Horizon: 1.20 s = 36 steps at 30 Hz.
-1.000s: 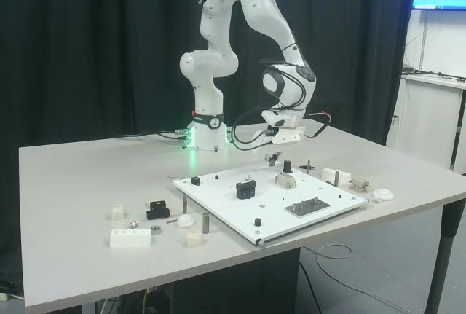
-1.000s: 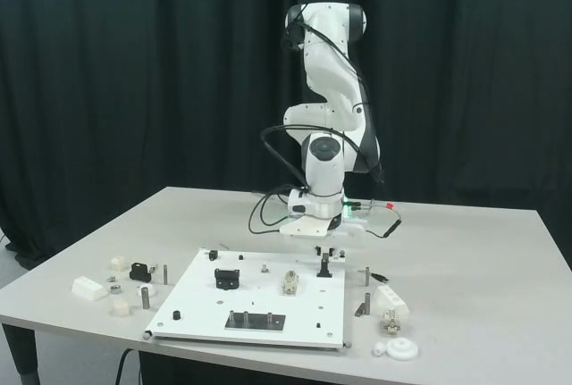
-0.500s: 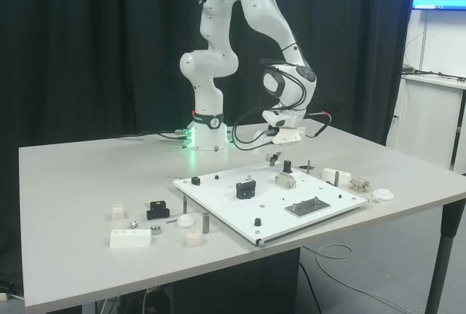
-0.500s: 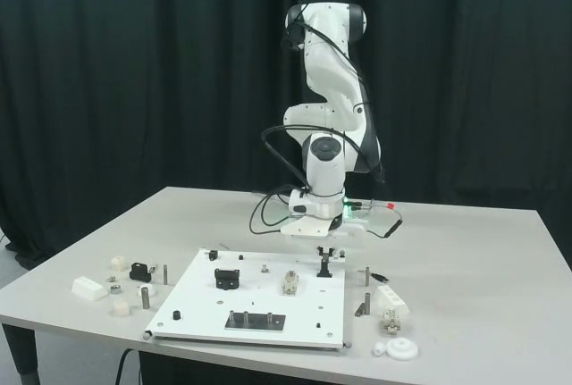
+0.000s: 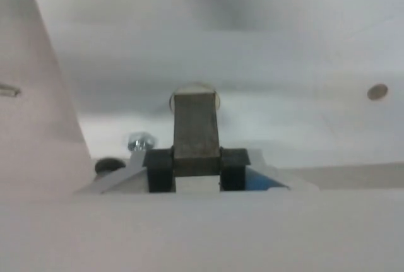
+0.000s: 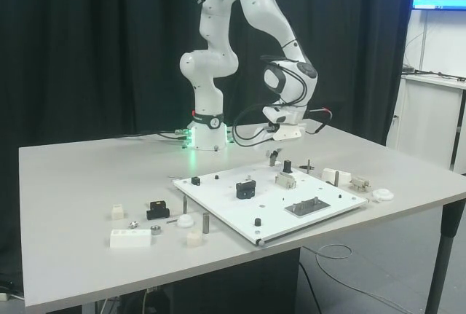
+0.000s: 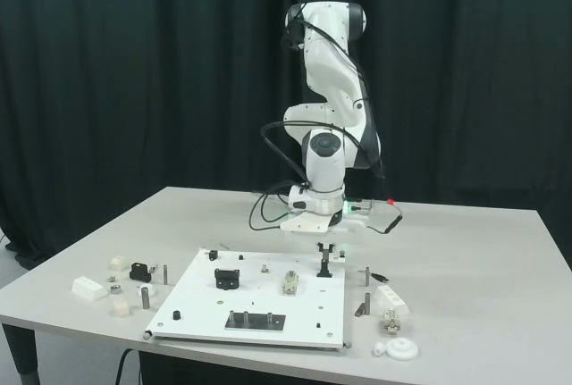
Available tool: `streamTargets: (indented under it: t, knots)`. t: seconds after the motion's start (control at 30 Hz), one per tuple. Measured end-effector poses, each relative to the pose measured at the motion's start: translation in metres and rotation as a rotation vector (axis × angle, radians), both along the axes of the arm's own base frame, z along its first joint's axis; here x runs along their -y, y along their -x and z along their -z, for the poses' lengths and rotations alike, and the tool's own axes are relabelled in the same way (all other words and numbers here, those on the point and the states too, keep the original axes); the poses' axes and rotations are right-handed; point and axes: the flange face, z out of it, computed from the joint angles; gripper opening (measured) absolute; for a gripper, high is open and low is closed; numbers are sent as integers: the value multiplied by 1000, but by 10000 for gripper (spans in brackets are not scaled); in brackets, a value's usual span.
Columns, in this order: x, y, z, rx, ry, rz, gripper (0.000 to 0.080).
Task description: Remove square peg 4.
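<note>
Wrist view: the dull square metal peg [image 5: 196,127] is clamped between the black fingertips [image 5: 159,170] of the gripper [image 5: 196,170], lifted over the white board [image 5: 297,64]; a small bolt [image 5: 140,141] lies at nine o'clock. First room view: the gripper [image 6: 272,155] hangs above the board [image 6: 271,197], a black upright fixture [image 6: 287,165] at four o'clock. Second room view: the gripper [image 7: 326,253] sits above that fixture [image 7: 324,269].

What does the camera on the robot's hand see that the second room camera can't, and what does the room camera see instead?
Only the wrist view shows the gripper shut on the square peg, with black pads on both its sides. Only the second room view shows the whole white arm, the grey table and loose parts such as the white gear. Both show the white board under the gripper.
</note>
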Motion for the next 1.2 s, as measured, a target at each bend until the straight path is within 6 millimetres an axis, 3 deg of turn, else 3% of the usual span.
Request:
streamTargets:
  t: [0.53, 1.2]
  knots:
    - [2, -3, -43, 2, -6, 6, 149]
    - [13, -4, -45, 12, -7, 32, 149]
